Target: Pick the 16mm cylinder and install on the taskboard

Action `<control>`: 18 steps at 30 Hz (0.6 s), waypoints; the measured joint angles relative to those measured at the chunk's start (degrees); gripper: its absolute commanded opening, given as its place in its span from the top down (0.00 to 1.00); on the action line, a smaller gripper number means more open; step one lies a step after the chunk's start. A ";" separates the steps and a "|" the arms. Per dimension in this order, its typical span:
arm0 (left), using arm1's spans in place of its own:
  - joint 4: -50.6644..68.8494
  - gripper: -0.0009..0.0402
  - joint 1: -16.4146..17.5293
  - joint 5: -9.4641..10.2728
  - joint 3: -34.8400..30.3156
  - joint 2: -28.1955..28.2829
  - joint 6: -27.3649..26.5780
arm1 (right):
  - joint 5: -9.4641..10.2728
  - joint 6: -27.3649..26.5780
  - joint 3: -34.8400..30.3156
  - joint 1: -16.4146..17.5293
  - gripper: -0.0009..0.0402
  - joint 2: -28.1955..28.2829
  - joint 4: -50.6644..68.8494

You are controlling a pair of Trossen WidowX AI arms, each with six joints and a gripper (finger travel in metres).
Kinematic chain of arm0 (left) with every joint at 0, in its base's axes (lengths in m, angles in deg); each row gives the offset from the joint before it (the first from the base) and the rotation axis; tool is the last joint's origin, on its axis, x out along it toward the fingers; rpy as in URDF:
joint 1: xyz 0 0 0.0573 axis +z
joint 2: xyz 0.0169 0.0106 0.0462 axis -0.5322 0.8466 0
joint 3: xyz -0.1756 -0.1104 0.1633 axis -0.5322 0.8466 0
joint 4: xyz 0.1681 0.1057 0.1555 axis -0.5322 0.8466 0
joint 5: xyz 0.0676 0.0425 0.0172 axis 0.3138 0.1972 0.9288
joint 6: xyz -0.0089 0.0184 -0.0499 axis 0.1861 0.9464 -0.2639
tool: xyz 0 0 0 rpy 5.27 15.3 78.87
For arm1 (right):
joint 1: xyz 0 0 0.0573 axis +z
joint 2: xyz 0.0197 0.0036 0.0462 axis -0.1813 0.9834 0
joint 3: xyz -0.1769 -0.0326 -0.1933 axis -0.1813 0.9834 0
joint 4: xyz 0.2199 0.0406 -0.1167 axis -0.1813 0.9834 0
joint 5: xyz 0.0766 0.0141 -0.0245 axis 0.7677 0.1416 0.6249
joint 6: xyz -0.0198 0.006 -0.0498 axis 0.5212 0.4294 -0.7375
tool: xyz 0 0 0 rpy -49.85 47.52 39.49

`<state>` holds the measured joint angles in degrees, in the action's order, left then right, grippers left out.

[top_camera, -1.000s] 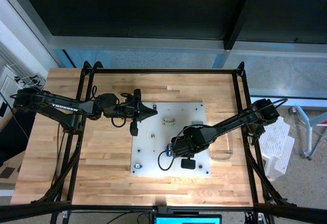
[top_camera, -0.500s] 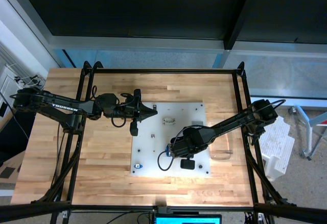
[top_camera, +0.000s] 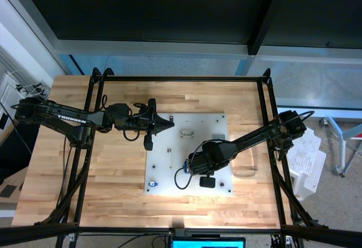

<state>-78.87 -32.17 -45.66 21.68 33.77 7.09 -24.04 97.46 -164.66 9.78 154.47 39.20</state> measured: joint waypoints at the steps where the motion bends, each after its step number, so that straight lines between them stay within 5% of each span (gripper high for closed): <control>1: 0.00 0.98 0.00 0.00 0.00 0.00 0.00 | 0.00 -0.07 0.00 0.00 0.94 0.00 0.00; 18: 0.00 0.98 0.00 0.02 0.00 0.00 0.02 | -1.07 -0.85 0.02 0.02 0.57 0.00 -0.61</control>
<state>-78.87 -32.17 -45.64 21.68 33.77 7.12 -25.11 96.61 -164.64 9.80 154.47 38.59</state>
